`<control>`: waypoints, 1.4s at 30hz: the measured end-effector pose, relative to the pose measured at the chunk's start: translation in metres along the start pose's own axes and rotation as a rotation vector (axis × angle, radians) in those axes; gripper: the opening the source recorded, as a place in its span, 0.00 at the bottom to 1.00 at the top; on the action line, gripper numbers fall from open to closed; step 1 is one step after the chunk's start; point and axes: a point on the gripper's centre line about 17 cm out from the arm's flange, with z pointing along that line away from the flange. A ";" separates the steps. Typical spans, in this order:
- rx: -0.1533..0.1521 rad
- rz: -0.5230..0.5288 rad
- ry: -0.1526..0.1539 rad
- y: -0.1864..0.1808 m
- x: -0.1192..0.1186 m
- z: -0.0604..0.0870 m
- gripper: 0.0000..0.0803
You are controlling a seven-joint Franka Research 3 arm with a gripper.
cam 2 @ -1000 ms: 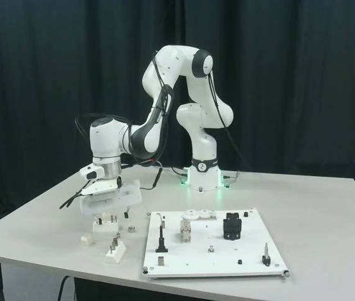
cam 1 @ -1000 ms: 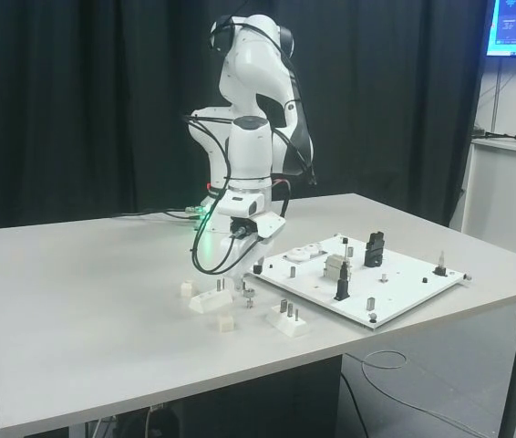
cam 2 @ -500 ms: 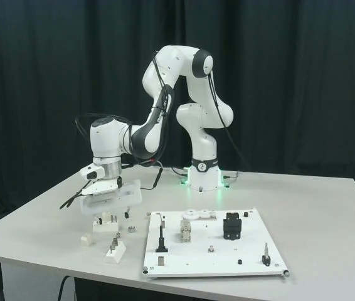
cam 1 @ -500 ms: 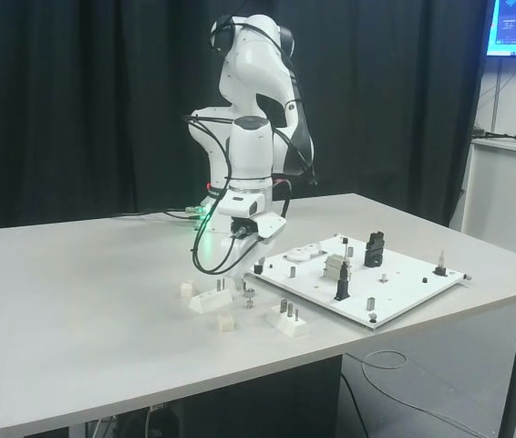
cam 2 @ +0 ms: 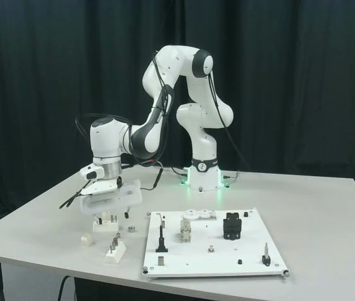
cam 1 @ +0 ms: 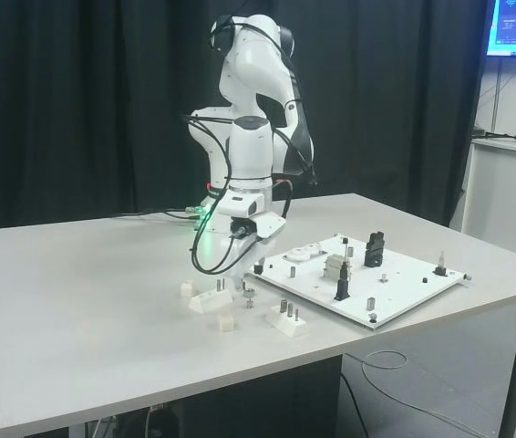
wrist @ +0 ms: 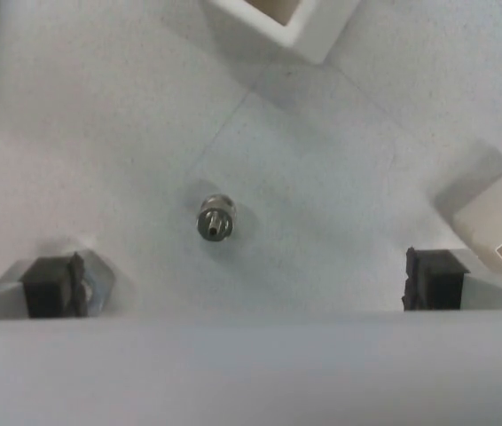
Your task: Pick BNC.
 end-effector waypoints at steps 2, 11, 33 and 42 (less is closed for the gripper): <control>0.000 0.018 0.000 0.000 0.000 0.000 1.00; -0.002 0.278 0.005 0.001 0.001 0.000 1.00; -0.013 1.065 0.038 0.006 0.009 0.007 1.00; -0.014 1.183 0.017 -0.001 0.011 0.020 1.00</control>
